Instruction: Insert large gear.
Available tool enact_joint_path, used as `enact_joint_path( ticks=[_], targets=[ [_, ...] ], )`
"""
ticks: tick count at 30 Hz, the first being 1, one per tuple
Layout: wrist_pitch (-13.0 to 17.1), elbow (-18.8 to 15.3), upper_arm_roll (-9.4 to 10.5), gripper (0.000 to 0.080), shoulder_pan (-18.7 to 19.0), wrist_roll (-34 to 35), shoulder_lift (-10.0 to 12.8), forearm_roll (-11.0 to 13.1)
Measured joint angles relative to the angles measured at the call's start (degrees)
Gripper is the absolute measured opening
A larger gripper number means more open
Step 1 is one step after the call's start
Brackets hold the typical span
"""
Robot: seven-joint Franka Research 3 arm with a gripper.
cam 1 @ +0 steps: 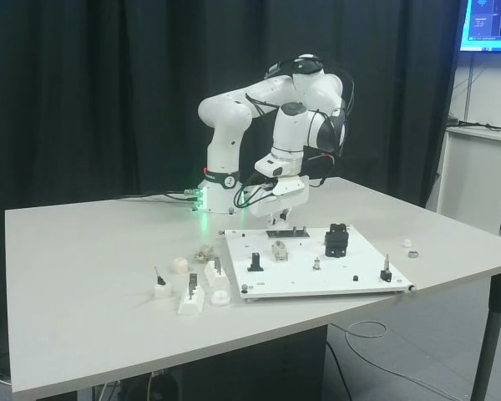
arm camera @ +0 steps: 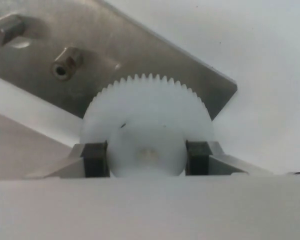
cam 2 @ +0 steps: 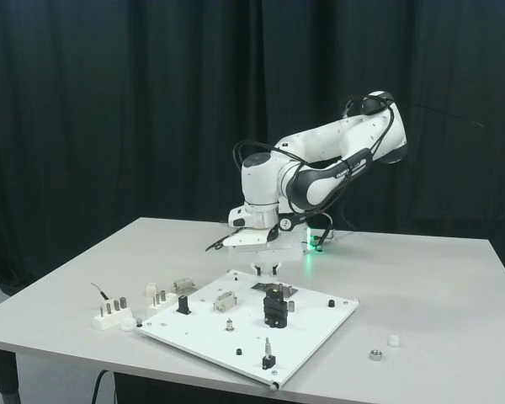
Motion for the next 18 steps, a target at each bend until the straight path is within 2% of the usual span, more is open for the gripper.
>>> enact_joint_path(
  ticks=[18],
  targets=[
    [0.08, 0.12, -0.06, 0.0331, 0.15, 0.2, 0.0, 0.68]
  ],
)
